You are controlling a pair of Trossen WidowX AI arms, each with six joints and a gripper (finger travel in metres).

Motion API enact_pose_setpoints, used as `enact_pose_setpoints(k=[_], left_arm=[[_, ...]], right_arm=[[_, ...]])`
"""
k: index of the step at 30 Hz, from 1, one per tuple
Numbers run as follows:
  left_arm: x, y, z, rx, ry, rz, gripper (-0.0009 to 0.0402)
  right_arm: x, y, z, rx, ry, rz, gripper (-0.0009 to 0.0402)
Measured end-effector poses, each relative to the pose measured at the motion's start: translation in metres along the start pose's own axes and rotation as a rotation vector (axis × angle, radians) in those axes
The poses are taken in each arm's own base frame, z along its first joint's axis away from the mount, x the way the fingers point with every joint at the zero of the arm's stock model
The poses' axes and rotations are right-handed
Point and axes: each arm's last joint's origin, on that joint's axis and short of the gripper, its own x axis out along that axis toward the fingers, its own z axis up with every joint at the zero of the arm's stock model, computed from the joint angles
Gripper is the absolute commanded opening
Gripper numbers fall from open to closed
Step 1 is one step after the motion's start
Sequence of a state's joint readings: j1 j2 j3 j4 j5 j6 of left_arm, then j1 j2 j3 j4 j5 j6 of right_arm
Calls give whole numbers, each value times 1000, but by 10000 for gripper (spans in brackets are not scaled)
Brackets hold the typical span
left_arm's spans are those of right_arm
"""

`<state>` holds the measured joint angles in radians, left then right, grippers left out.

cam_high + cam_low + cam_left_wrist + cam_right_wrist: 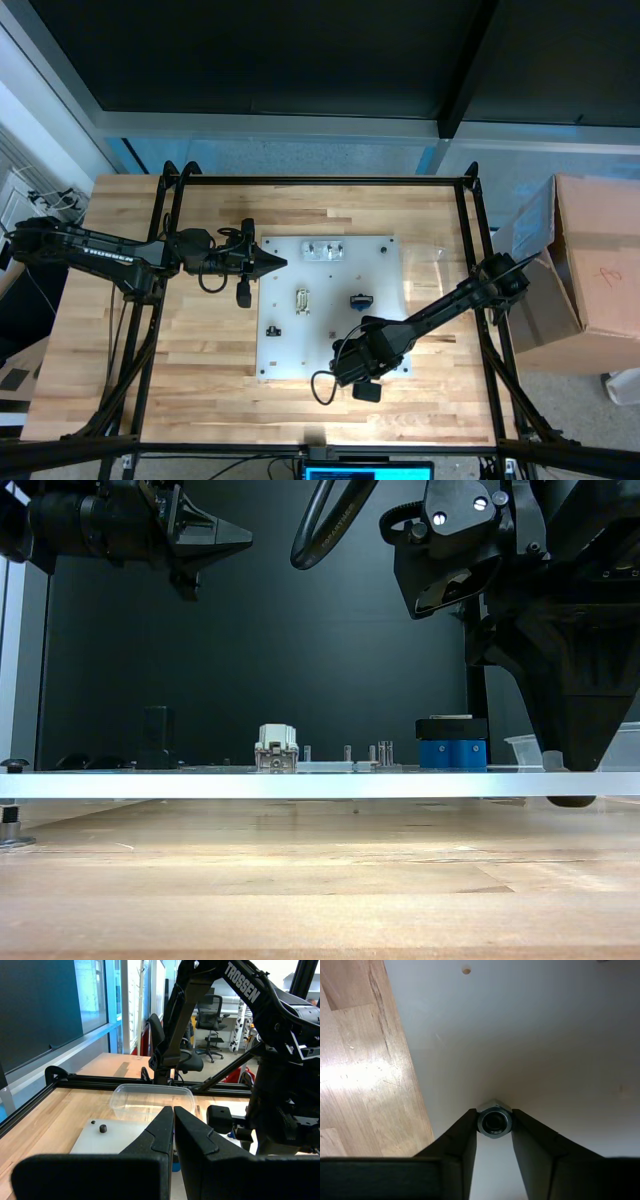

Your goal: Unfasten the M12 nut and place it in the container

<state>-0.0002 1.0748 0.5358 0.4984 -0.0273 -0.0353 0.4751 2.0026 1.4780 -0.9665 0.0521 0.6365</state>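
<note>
The small silver nut (494, 1122) sits on its stud on the white board (545, 1035), dark at its centre. My right gripper (494, 1125) points straight down over the board's near right edge (385, 362) and is shut on the nut, one finger on each side. In the low view its fingers (572, 775) reach down to board level and hide the nut. The clear container (432, 262) stands past the board's far right side, and the left wrist view shows nothing in it (152, 1100). My left gripper (278, 263) hangs shut and holding nothing, high above the board's left edge (245, 542).
A blue and black block (452, 750) and a white connector (277, 750) stand on the board, with small posts between them. A black post (103, 1128) stands near the board's far corner. A cardboard box (590, 260) is off the table's right side.
</note>
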Motion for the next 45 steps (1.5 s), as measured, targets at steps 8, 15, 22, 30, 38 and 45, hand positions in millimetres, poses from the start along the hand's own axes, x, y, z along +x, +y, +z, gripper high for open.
enact_pose_setpoints(k=[8, 15, 22, 30, 38, 45], left_arm=[[0, 0, 0, 0, -1, 0, 0], [0, 0, 0, 0, -1, 0, 0], [0, 0, 0, 0, 0, 0, 0], [0, 0, 0, 0, 0, 0, 0], [0, 0, 0, 0, -1, 0, 0], [0, 0, 0, 0, -1, 0, 0]], right_arm=[[0, 0, 0, -90, 0, -4, -1], [0, -1, 0, -350, 2, -8, 9], [0, -1, 0, -708, 5, -10, 9], [0, -1, 0, -1209, 5, -9, 9], [0, -1, 1, -1638, -2, -5, 9], [0, -1, 1, -1660, -5, 0, 14]])
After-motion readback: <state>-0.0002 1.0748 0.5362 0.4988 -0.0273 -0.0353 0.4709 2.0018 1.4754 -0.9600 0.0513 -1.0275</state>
